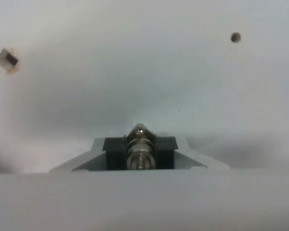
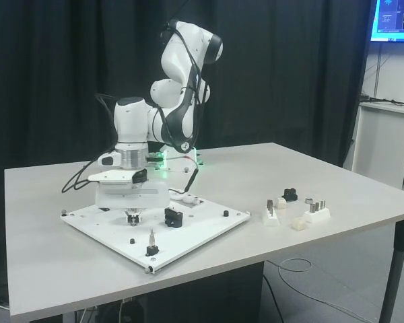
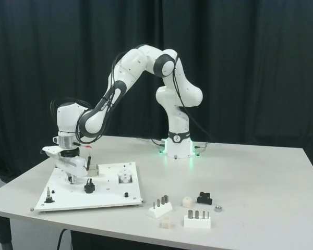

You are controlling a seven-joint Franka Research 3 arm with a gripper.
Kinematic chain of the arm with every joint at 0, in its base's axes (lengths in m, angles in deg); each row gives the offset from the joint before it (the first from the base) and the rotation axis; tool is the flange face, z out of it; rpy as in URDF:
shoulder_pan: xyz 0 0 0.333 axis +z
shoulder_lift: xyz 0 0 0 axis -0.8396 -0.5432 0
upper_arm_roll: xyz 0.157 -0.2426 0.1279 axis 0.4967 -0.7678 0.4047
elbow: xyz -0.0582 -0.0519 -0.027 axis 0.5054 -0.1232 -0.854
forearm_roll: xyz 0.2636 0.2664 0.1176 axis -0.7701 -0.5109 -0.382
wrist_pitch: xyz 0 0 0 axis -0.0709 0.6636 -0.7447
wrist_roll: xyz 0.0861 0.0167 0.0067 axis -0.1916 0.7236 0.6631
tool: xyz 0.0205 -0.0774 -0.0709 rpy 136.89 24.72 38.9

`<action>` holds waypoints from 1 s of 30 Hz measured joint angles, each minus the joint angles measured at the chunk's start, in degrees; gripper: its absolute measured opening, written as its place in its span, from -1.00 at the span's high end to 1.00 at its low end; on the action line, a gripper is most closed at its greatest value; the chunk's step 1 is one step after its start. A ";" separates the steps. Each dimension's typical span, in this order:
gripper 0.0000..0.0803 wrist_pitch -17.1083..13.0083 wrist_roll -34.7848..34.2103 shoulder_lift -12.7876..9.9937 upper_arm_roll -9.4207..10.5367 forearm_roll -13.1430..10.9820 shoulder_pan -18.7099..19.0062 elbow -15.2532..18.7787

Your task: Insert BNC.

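- The tool [image 1: 140, 161] is clamping the BNC connector [image 1: 140, 149] between its fingers, just above the white board [image 2: 188, 232] on the tabletop [image 2: 310, 175].
- The wrist housing is hiding the connector's lower end in both room views.

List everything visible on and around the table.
BNC connector: one, metallic, between the fingers over the board.
Board: one, white, on the table's near corner by the arm.
Fixtures: several, black, standing on the board.
Loose parts: several, white blocks and black pieces, on the table beside the board.
Table: one, grey.
Curtain: one, black, behind the table.
Arm: one, white, base bolted at the table's back.
Gripper: one, lowered over the board, holding the connector.
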 joint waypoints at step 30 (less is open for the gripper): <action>0.70 -0.51 -36.20 -0.07 -0.10 0.97 0.31 0.08</action>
